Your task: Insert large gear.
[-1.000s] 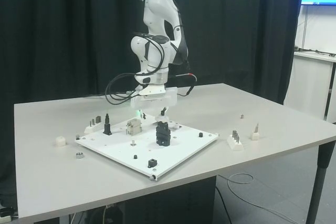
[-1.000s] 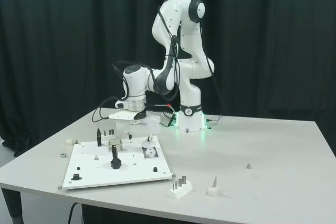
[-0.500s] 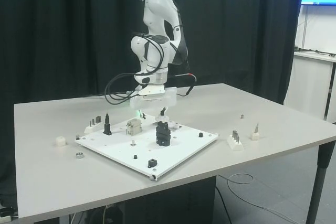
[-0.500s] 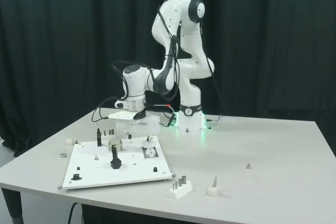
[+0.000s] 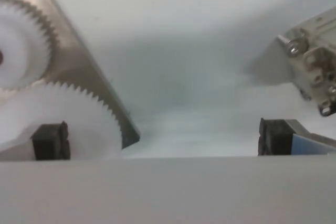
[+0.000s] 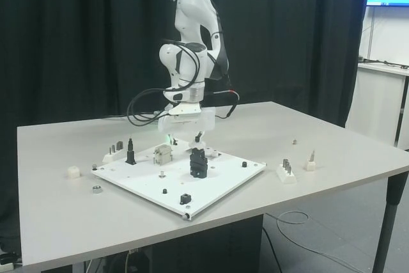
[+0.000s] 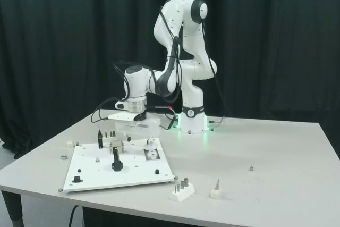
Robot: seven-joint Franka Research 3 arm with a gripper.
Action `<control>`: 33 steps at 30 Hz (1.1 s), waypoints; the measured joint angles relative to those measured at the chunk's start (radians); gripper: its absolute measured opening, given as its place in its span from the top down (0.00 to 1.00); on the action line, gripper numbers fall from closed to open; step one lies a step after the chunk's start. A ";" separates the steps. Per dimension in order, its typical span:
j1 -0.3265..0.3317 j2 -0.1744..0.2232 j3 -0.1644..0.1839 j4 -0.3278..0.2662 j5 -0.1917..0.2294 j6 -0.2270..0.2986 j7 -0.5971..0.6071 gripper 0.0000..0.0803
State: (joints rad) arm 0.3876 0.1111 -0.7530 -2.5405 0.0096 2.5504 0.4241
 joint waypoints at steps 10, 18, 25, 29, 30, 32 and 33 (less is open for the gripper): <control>0.000 0.007 -0.006 0.004 0.000 0.013 0.001 0.00; 0.000 0.003 -0.018 0.004 0.000 -0.013 0.001 0.00; 0.000 -0.005 -0.026 0.004 -0.001 -0.059 0.001 0.00; 0.001 -0.007 -0.025 0.002 -0.001 -0.078 0.001 0.00; 0.001 -0.007 -0.024 0.002 -0.001 -0.080 0.001 0.00; 0.001 -0.008 -0.023 0.002 -0.001 -0.081 0.001 0.00; 0.001 -0.008 -0.022 0.002 -0.001 -0.081 0.001 0.00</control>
